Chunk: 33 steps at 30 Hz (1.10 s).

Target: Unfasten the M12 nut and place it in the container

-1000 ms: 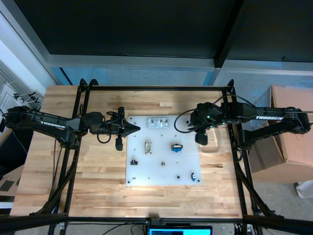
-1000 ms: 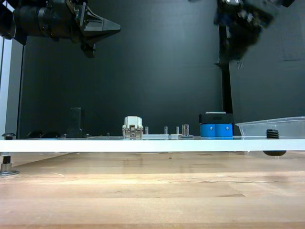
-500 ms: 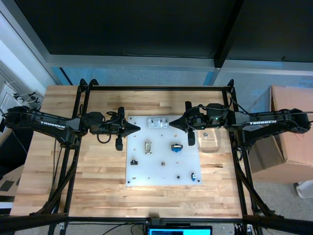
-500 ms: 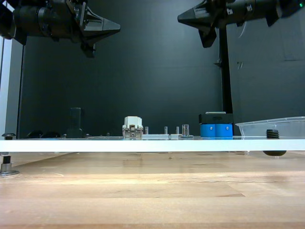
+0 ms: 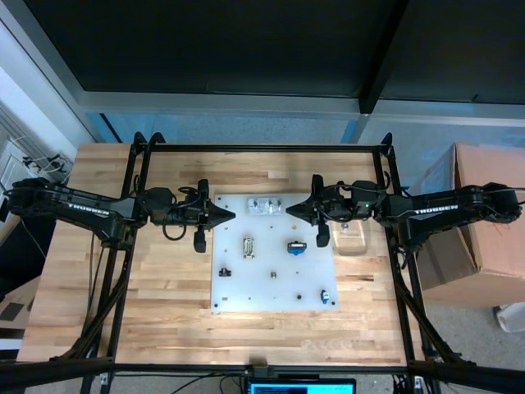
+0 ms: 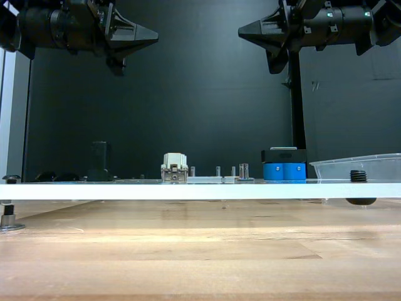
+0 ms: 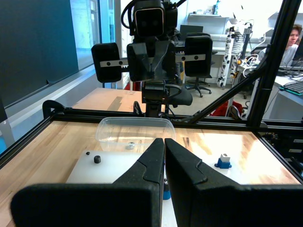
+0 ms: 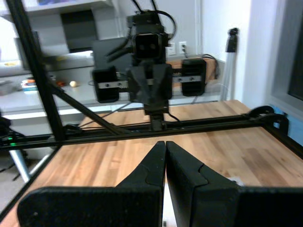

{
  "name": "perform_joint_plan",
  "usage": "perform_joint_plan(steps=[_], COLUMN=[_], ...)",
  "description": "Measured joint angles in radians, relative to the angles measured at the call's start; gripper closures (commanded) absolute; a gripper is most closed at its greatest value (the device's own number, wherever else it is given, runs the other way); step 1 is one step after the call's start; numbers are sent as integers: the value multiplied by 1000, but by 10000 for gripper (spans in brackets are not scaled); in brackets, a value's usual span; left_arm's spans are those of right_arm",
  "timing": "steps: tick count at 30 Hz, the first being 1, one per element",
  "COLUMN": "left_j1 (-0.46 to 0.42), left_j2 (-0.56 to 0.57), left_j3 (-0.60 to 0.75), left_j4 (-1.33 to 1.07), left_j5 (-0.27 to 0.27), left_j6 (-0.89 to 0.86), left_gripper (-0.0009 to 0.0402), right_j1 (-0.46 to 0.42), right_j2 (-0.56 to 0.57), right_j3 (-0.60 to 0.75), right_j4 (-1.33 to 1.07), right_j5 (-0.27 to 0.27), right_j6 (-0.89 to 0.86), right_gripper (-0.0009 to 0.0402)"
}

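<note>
- M12 nut (image 7: pixel 130 145): lies free inside the clear container (image 7: pixel 110 136), at the 3 o'clock side of the white board (image 5: pixel 254 291). The black stud (image 6: pixel 358 176) shows bare ribs.
- Handling, as judged: light, rigid, smooth metal that is apt to slip, best pinched across opposite flats.
- Left gripper (image 7: pixel 164 143): jaws clenched on nothing, held high at the board's 9 o'clock edge.
- Right gripper (image 8: pixel 165 144): jaws clenched and empty, held high near 1 o'clock.
- Count: one nut, one container, one stud, two grippers.

Left gripper (image 5: pixel 232 216) and right gripper (image 5: pixel 289 208), both closed, aloft, tips inward.
</note>
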Motion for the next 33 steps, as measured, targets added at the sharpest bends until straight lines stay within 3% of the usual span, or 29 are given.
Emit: perform_joint_plan(steps=[33], left_j1=[0], left_j2=[0], left_j3=[0], left_j4=[0], left_j5=[0], left_j6=[0], left_gripper=[393], right_j1=[4], right_j2=[0], right_j3=[0], right_j4=[2], right_j5=[-3], right_j6=[-14], right_gripper=[393])
